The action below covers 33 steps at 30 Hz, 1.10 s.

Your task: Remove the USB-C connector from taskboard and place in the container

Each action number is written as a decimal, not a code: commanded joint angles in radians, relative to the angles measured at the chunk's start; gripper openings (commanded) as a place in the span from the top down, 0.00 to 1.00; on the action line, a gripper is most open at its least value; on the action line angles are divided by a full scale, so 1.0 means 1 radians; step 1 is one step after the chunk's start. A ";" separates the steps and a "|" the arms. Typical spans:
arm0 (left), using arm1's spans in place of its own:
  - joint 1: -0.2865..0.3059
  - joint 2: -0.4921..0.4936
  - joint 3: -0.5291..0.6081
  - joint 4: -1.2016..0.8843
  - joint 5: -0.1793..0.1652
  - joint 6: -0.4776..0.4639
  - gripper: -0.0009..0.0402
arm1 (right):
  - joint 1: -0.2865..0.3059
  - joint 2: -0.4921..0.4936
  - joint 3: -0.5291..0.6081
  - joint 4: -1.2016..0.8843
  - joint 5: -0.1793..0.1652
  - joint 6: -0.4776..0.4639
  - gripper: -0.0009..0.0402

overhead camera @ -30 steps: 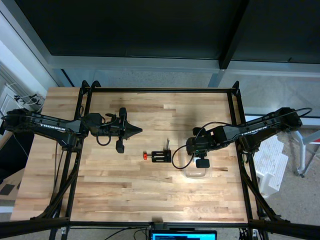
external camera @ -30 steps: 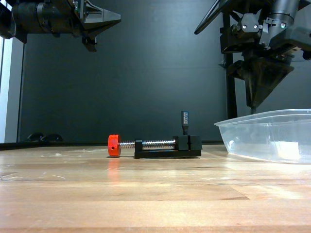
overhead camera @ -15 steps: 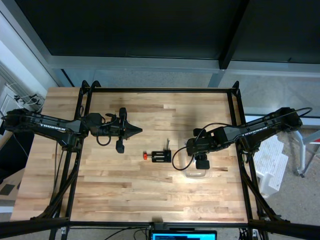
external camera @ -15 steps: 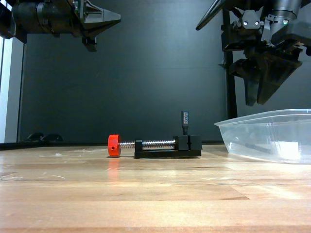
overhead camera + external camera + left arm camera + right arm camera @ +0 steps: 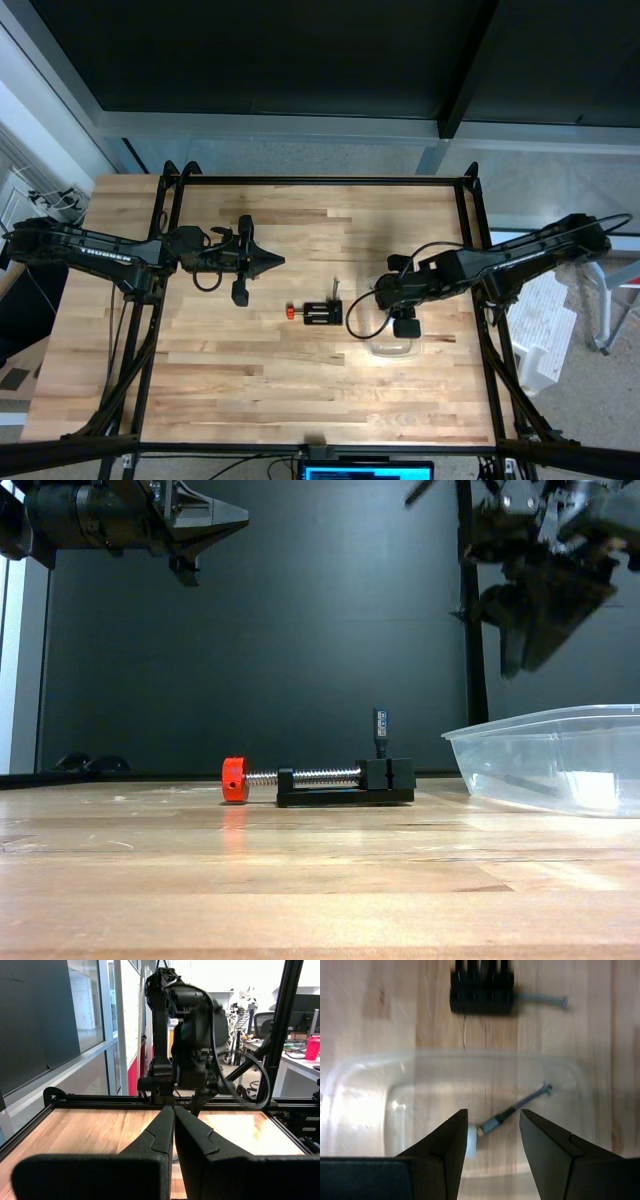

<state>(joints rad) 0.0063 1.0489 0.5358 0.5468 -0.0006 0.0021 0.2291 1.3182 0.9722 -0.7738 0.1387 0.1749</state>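
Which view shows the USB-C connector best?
Right wrist view: USB-C connector lies inside the container under the open right gripper. Low view gives a faint streak; high and left wrist views, none. Left gripper hangs shut, far left.

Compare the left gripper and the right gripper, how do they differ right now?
The left gripper is shut; the right gripper is open. The left gripper points level over the table, away from the container; the right gripper points down right over the container. Both hang above the table, holding nothing.
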 commanded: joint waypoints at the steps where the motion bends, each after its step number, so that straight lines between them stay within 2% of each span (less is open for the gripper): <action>1: 0.000 0.000 0.000 0.000 0.000 0.000 0.98 | -0.020 -0.055 -0.003 0.050 0.000 -0.021 0.67; 7: 0.000 0.000 0.000 0.000 0.000 0.000 0.98 | -0.098 -0.131 -0.015 0.163 -0.012 -0.061 0.79; 8: 0.000 0.000 0.000 0.000 0.000 0.000 0.98 | -0.104 -0.141 -0.022 0.192 -0.023 -0.072 0.82; 12: 0.000 0.000 0.000 0.000 0.000 0.000 0.98 | -0.134 -0.180 -0.067 0.335 -0.109 -0.087 0.97; 20: 0.000 0.000 0.000 0.000 0.000 0.000 0.98 | -0.172 -0.238 -0.172 0.665 -0.093 -0.104 0.98; 22: 0.000 0.000 0.000 0.000 0.000 0.000 0.98 | -0.178 -0.241 -0.193 0.743 -0.076 -0.109 0.98; 33: 0.000 0.000 0.000 0.000 0.000 0.000 0.98 | -0.230 -0.251 -0.309 1.106 -0.082 -0.136 0.98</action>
<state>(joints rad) 0.0063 1.0489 0.5358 0.5472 -0.0006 0.0021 0.0029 1.0668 0.6743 0.3008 0.0593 0.0383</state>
